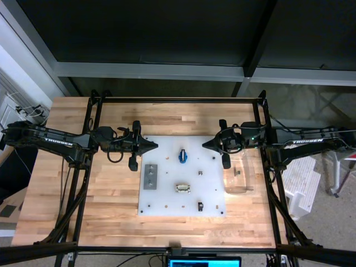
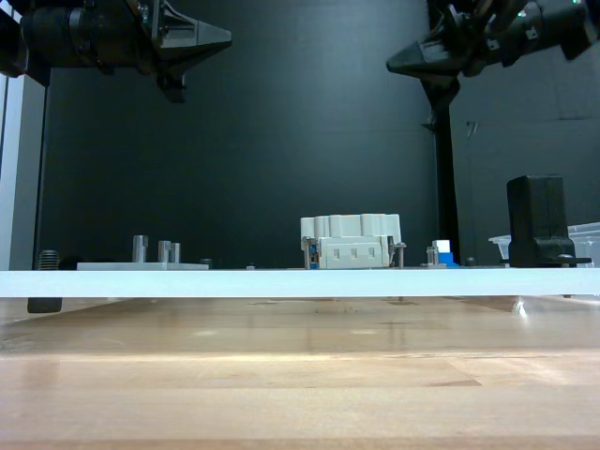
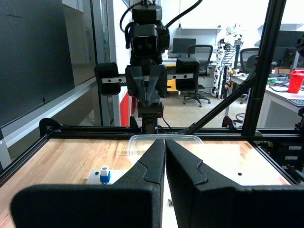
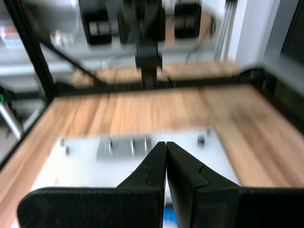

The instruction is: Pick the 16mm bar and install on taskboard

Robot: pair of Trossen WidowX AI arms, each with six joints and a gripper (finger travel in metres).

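Your bar (image 1: pixel 237 172) is lying in the tray (image 1: pixel 246 189), just R of the board (image 1: pixel 167 203). L jaws are hovering pressed together high over the board's far-L corner; R jaws, likewise pressed together, over its far-R part.

I have left gripper (image 1: pixel 155 146) and right gripper (image 1: pixel 204 144) hanging high over the taskboard's (image 1: pixel 167 167) far edge, fingers pressed together, tips facing, open air between them. Low obstacles on the board: grey block (image 1: pixel 150 175), blue knob (image 1: pixel 183 156), white connector (image 1: pixel 182 189), black part (image 1: pixel 200 207). Clear tray (image 1: pixel 240 177) lies just off the board's right edge.
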